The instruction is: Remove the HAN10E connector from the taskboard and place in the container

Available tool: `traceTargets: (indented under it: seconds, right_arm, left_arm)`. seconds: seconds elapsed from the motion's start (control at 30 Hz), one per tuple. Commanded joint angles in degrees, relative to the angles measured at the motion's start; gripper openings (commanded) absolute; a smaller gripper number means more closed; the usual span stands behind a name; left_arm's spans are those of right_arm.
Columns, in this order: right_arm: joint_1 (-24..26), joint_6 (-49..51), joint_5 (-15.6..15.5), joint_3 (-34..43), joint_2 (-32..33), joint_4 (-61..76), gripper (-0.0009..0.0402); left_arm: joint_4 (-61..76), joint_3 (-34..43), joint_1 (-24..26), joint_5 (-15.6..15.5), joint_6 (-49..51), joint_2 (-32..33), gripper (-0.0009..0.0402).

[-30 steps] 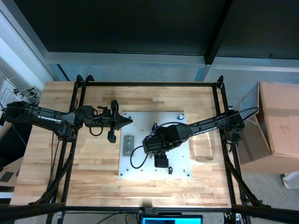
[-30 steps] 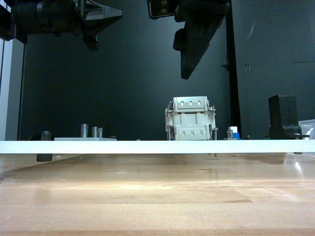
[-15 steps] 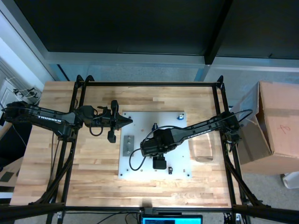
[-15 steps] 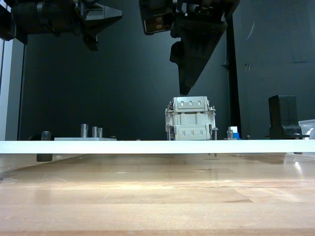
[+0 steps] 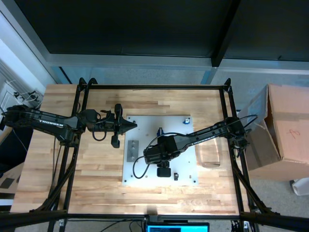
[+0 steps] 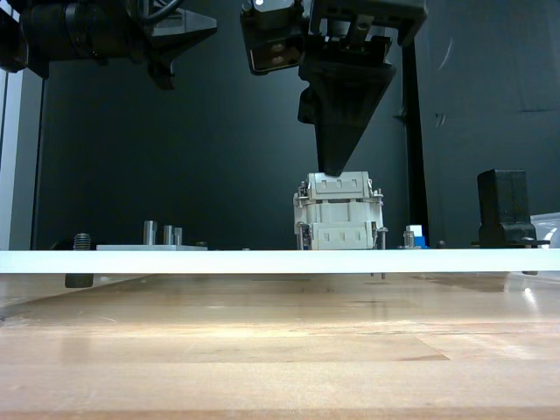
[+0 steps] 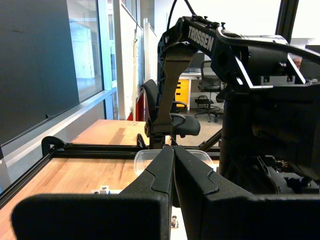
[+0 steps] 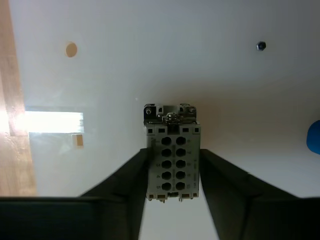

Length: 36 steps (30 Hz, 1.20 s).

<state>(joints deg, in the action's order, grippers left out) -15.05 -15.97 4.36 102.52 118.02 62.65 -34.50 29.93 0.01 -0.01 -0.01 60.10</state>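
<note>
The grey HAN10E connector (image 6: 339,213) stands upright in its seat on the white taskboard (image 6: 262,260). My right gripper (image 6: 335,166) hangs directly over it, fingertips level with its top edge. In the right wrist view the connector (image 8: 171,150) shows its pin face between the two dark fingers (image 8: 131,175), which stand apart on either side without clearly pressing it; the right gripper (image 8: 171,167) is open. From above, the right gripper (image 5: 161,157) hides the connector. My left gripper (image 5: 133,124) hovers high over the board's left edge, shut and empty (image 7: 173,147). The clear container (image 5: 210,154) sits right of the board.
A grey metal block with pegs (image 5: 132,150) sits on the board's left part. A small black block (image 6: 503,208) stands near the board's front right, and a blue piece (image 5: 186,121) at its far edge. A cardboard box (image 5: 285,130) lies beyond the table's right side.
My right gripper has come down and slightly left, until its fingertips reach the connector's top. The connector has stayed in its seat. The left arm has not moved.
</note>
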Motion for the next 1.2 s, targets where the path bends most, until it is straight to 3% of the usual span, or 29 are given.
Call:
traceTargets:
  seconds: [0.03, 0.2, 0.33, 1.2]
  right_arm:
    - [0.09, 0.15, 0.26, -0.02, -0.04, 0.28, 0.0057]
    - [0.07, 0.20, -0.11, -0.02, -0.26, 0.52, -0.0004]
    - [0.07, 0.17, -0.11, -0.02, -0.66, 0.79, 0.0010]
    - [0.07, -0.09, -0.92, -0.07, -7.80, 3.41, 0.0000]
  left_arm:
    - [-0.02, 0.02, -0.02, 0.00, 0.00, 0.02, 0.0000]
    - [-0.02, 0.02, -0.02, 0.00, 0.00, 0.00, 0.0000]
    - [-0.02, 0.02, 0.00, 0.00, 0.00, 0.02, 0.0000]
    - [-0.02, 0.02, 0.00, 0.00, 0.00, 0.02, 0.0000]
